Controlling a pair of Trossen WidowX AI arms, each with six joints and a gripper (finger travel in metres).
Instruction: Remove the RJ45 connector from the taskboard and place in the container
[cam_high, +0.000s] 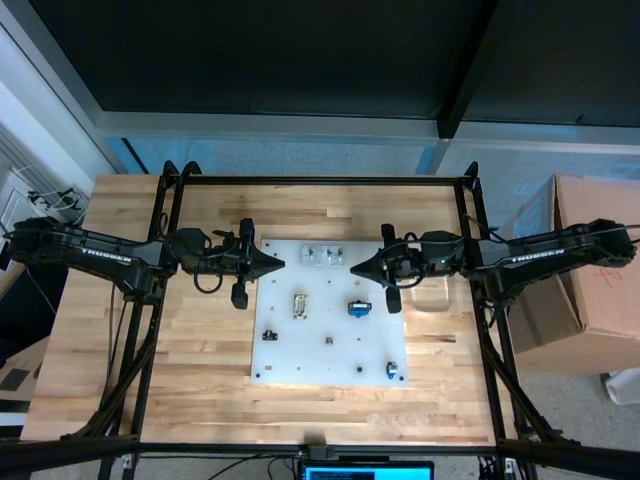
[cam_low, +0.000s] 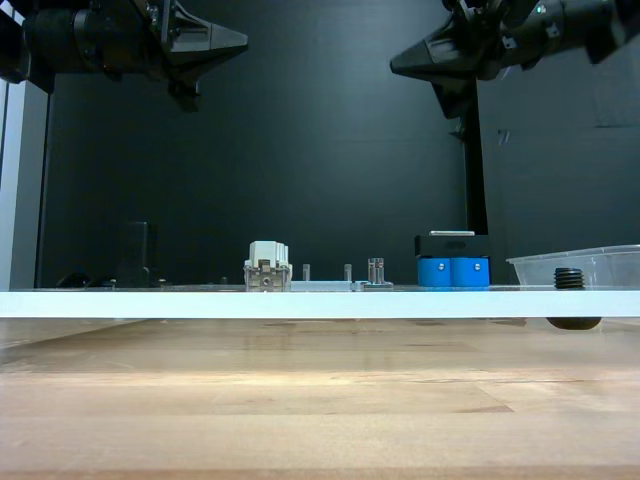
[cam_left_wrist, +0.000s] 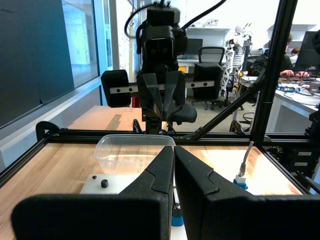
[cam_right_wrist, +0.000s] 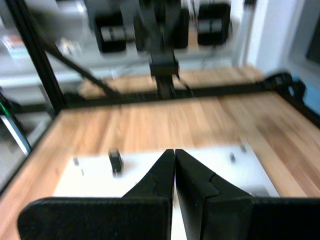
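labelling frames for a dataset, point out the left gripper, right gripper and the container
left gripper (cam_high: 274, 263): high view, tips of its shut fingers, above the board (cam_high: 290, 350).
right gripper (cam_high: 359, 267): high view, tips of its shut fingers, above the board.
container (cam_left_wrist: 125, 156): left wrist view, its clear side wall.

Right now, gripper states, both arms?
Left gripper: shut, empty, raised over the taskboard's left side.
Right gripper: shut, empty, raised over its right half.

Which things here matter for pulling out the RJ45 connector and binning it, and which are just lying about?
For the job: RJ45 connector, upright in its seat, near right corner of the taskboard; clear container right of the board; left gripper and right gripper, both shut, high over the board's far half.
Lying about: grey connector block, blue block, cardboard box off the table's right edge.
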